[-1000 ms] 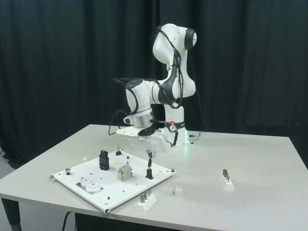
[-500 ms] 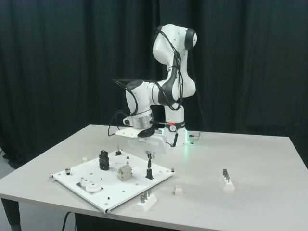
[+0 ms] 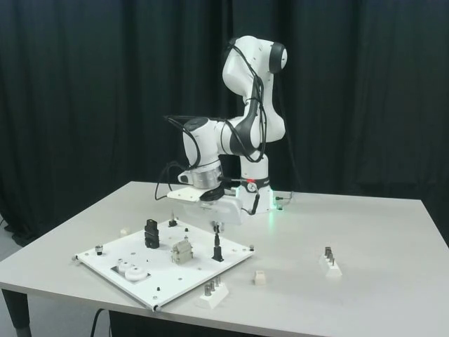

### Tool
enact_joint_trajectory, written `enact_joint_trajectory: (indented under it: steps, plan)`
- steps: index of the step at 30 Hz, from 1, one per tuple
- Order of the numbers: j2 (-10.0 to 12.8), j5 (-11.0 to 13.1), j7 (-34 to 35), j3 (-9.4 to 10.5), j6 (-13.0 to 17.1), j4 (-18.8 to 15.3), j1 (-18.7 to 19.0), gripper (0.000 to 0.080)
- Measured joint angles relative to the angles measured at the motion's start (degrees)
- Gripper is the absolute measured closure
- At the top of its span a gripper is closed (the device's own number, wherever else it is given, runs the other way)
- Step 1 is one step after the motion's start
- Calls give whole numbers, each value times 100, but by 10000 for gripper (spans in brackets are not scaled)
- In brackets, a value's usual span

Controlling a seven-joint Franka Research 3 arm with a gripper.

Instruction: Insert USB.

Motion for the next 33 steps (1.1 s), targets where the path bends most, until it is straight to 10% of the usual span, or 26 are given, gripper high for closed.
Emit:
enact_joint_trajectory:
  steps: [26, 28, 29, 33]
  plan:
    - [-11, 5, -177, 7, 133, 7, 27, 777]
    - [-43, -1, -177, 7, 101, 20, 36, 683]
    - [-63, -6, -177, 7, 70, 30, 39, 352]
    - [-175, -33, -155, 7, -78, 68, 42, 352]
